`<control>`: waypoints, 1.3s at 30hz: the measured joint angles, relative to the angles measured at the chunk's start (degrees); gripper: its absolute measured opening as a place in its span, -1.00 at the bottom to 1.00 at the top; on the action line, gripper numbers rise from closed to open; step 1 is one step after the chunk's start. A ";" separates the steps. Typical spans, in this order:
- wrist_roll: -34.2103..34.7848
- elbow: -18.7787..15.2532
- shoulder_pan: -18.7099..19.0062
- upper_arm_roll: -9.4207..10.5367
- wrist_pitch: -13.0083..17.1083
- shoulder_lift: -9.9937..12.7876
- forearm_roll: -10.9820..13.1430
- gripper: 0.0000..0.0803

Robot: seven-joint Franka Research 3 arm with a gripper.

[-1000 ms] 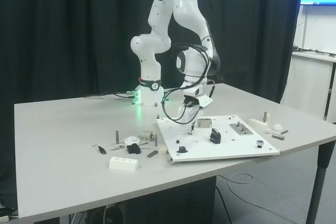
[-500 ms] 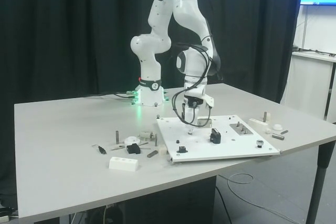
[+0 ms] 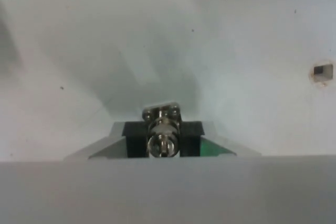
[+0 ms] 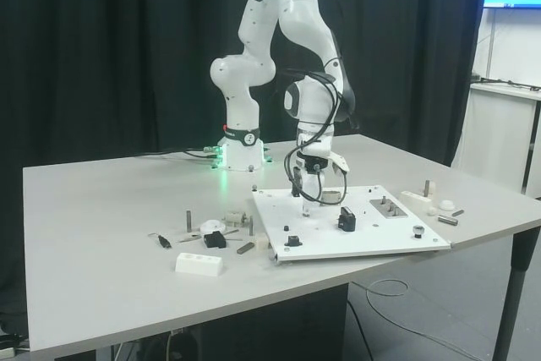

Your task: Remove BNC.

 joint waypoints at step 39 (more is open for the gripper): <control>-2.29 0.52 -0.04 -0.03 -1.73 -1.49 -2.17 -0.70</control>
